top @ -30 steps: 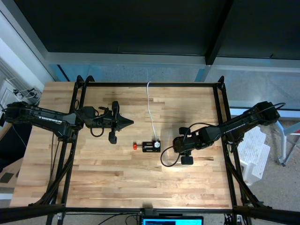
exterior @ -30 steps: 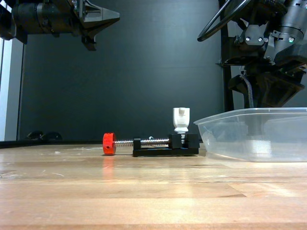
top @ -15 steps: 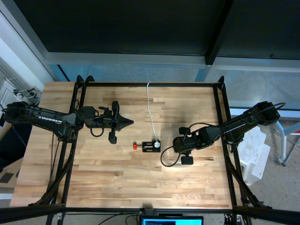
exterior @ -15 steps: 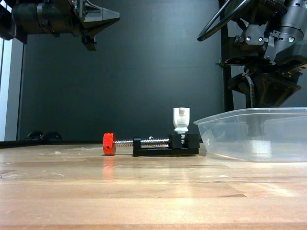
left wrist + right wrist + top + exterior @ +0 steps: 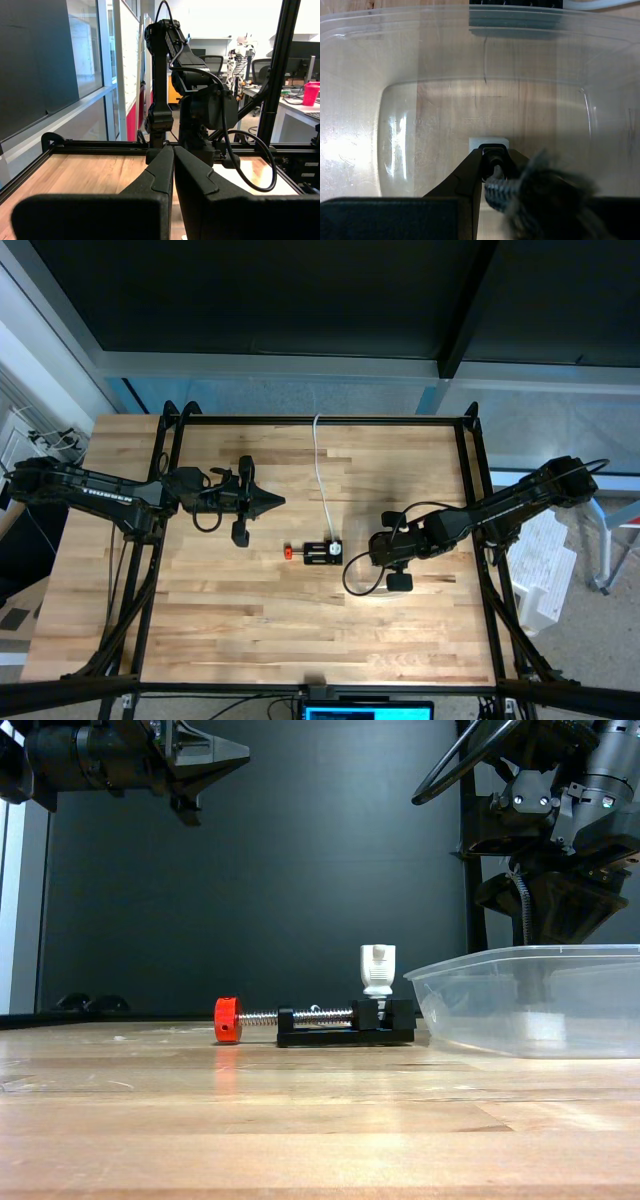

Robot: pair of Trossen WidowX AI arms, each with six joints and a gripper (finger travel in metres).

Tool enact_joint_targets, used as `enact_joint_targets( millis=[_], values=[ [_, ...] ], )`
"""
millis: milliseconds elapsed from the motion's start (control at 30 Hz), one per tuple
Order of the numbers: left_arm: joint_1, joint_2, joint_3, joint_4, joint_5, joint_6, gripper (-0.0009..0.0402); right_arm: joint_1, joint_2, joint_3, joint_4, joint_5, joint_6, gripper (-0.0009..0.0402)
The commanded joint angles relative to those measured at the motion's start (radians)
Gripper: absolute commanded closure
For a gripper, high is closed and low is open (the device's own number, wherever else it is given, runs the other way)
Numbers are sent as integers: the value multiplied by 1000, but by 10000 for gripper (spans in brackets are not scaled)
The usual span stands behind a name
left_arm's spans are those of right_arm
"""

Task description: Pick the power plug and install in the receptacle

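Note:
The receptacle (image 5: 320, 551) is a black block with a red knob (image 5: 227, 1019) and an upright white socket (image 5: 377, 968), standing mid-table. My right gripper (image 5: 493, 156) reaches down into the clear tray (image 5: 470, 1010) and is shut on the small black power plug (image 5: 492, 161), just above a whitish square piece (image 5: 489, 142) on the tray floor. From the low view its fingers (image 5: 531, 990) show dimly through the tray wall. My left gripper (image 5: 278, 502) hangs high over the left half of the table, shut and holding nothing.
A thin white cable (image 5: 322, 470) runs from the receptacle to the table's far edge. The tray sits directly right of the receptacle. A black frame (image 5: 320, 421) borders the wooden table (image 5: 250, 620) at the back and sides.
Almost nothing differs; the right gripper has shifted only very slightly inside the tray. The left arm has stayed still.

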Motion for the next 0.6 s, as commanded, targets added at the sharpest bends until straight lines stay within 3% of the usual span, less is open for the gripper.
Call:
enact_joint_targets(
  millis=[33,600],
  values=[
    [0,0,0,0,0,0,393,0,-2,1,0,1,0,393],
    [0,0,0,0,0,0,393,0,-62,22,-37,1,0,393]
  ],
)
